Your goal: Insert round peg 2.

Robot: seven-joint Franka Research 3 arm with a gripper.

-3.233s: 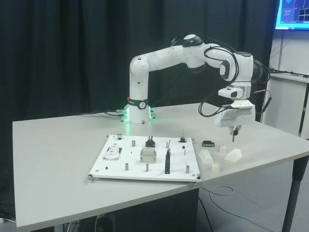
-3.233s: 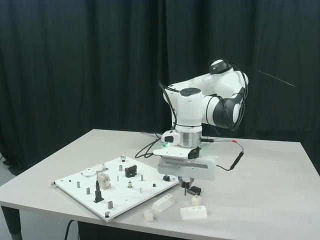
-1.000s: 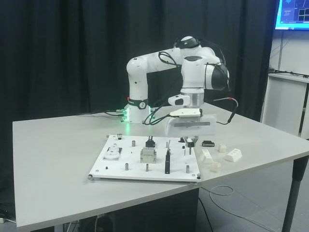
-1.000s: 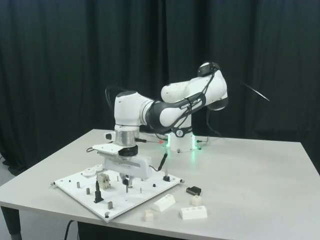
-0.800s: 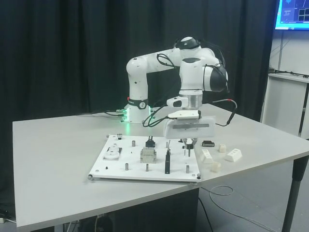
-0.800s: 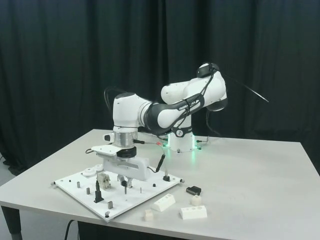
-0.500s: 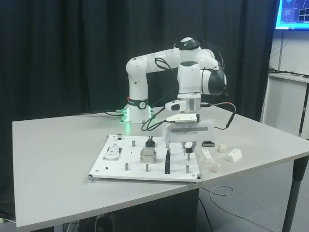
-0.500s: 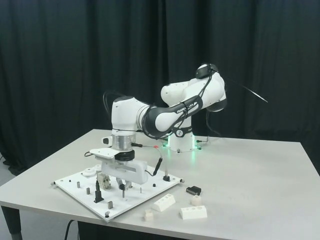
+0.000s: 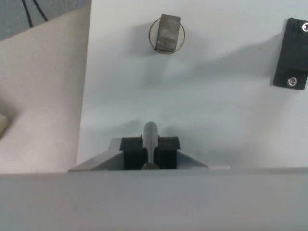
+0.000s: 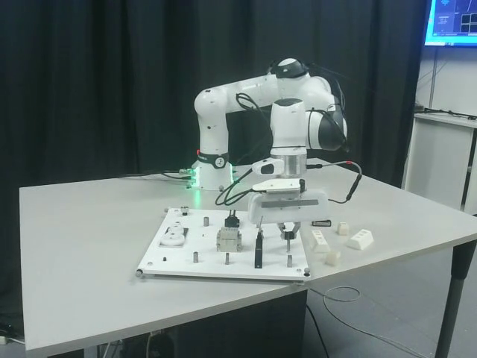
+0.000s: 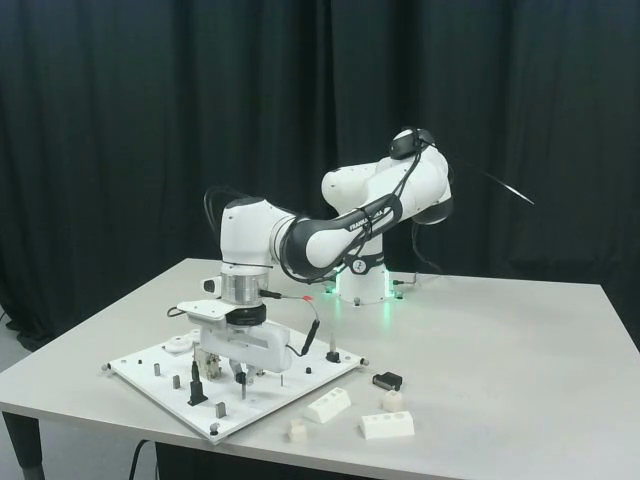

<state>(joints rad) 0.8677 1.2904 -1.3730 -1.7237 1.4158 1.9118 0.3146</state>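
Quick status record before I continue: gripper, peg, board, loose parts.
gripper: white arm's gripper, jaws shut on the thin grey round peg
peg: upright between the black fingertips, above the flat white assembly board, not yet inserted
nearest feature: grey block seated in a round socket
loose parts: white blocks on the grey table, beside the board

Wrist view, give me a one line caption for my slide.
Gripper shut on a round peg, hanging over the white board near a grey peg in its ring.
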